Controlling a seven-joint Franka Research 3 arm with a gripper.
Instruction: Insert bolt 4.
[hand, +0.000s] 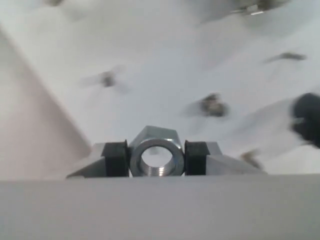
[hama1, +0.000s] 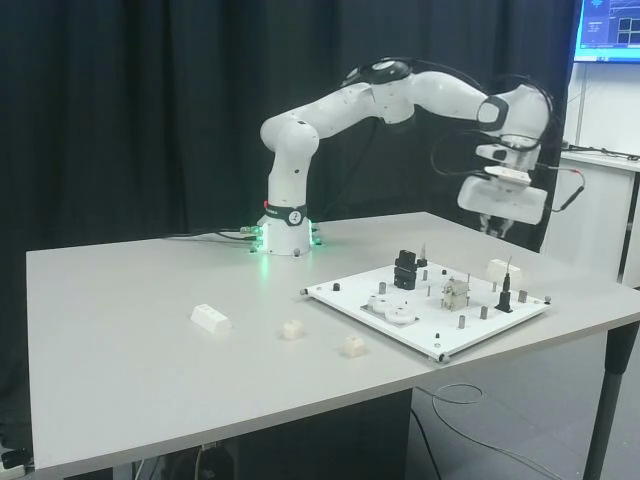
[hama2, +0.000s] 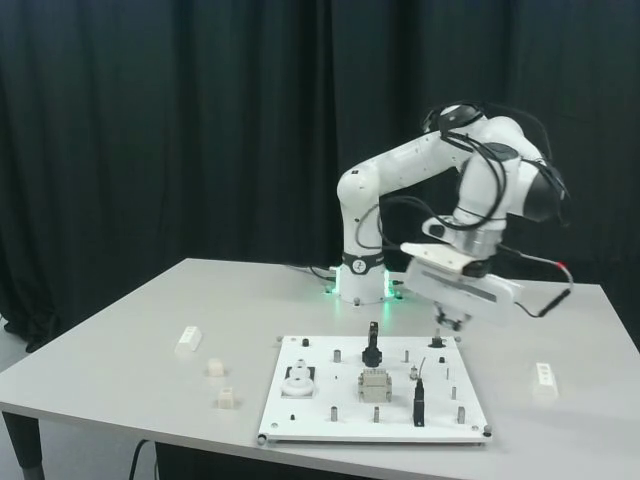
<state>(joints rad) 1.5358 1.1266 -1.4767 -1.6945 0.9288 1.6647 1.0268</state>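
My gripper (hand: 156, 159) is shut on a grey metal hex bolt (hand: 156, 156), whose end shows a round threaded hole. The black pads (hand: 116, 158) press on two opposite flats of it. Below lies the white assembly board (hand: 175, 60) with several small holes and pegs. In the first room view the gripper (hama1: 497, 228) hangs in the air above the far right side of the board (hama1: 340, 297). In the second room view the gripper (hama2: 440, 330) is just over the board's (hama2: 300, 415) back right corner. The bolt is too small to make out in either room view.
On the board stand a black part (hama2: 372, 350), a black upright piece (hama2: 419, 402), a white round part (hama2: 297, 380) and a grey block (hama2: 374, 385). Three small white blocks (hama2: 187, 340) lie on the table to the left. Another white block (hama2: 545, 378) lies to the right.
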